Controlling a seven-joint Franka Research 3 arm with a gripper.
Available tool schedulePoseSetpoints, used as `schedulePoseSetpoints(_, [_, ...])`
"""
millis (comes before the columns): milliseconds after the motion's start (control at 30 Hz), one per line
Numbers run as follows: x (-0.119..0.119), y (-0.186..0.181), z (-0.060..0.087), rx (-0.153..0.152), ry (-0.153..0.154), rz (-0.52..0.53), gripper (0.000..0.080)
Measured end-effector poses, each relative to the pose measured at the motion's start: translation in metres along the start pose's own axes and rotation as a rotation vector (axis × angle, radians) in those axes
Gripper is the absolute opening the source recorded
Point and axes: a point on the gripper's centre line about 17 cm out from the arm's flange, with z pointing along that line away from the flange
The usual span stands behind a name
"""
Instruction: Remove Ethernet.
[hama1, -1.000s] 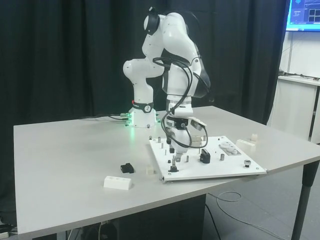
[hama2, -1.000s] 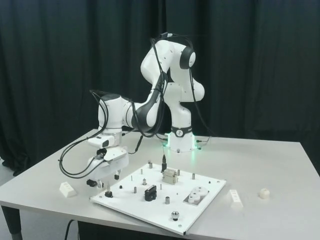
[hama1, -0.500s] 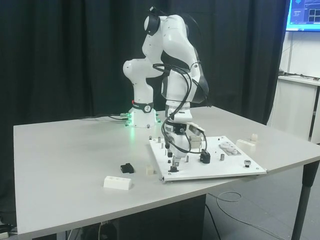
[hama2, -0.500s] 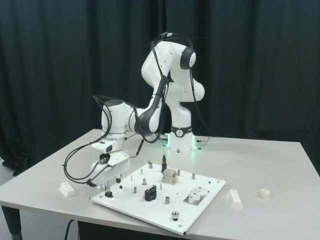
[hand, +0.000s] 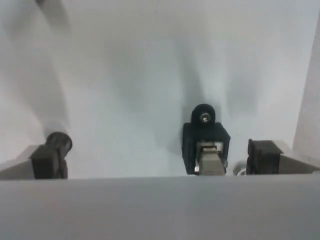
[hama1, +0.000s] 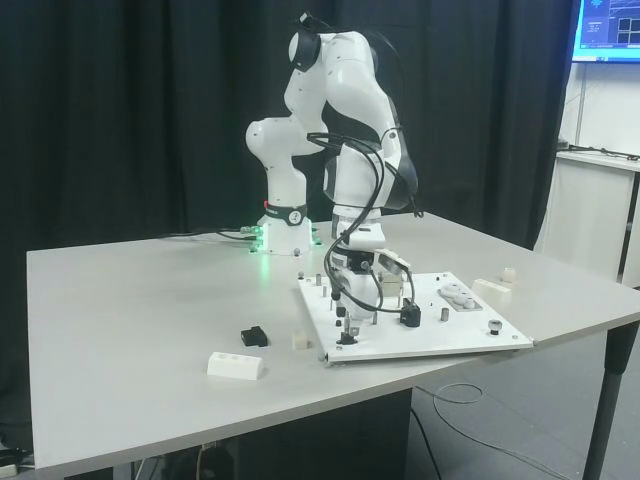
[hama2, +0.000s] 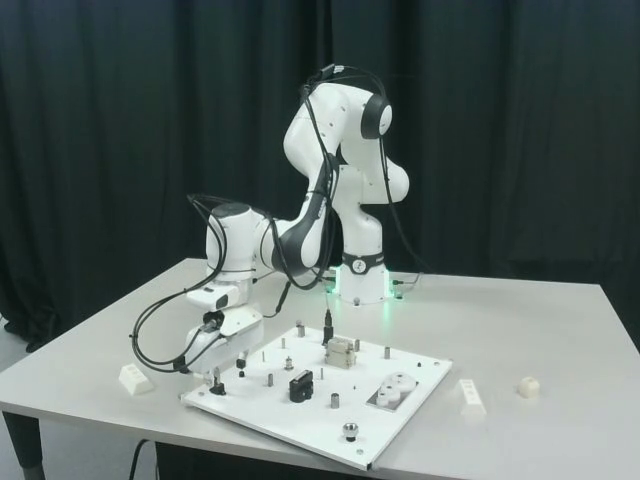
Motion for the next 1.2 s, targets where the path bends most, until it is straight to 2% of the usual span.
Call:
schedulePoseSetpoints(1000, [0.001, -0.0037, 0.0061, 0.011, 0.003, 0.02, 0.08])
schedulePoseSetpoints(1167, [0.0004, 0.0013, 0.0046, 0.001, 0.002, 0.02, 0.08])
schedulePoseSetpoints(1200, [0.0004, 0.0029, 0.0045, -0.002, 0.001, 0.02, 0.0519])
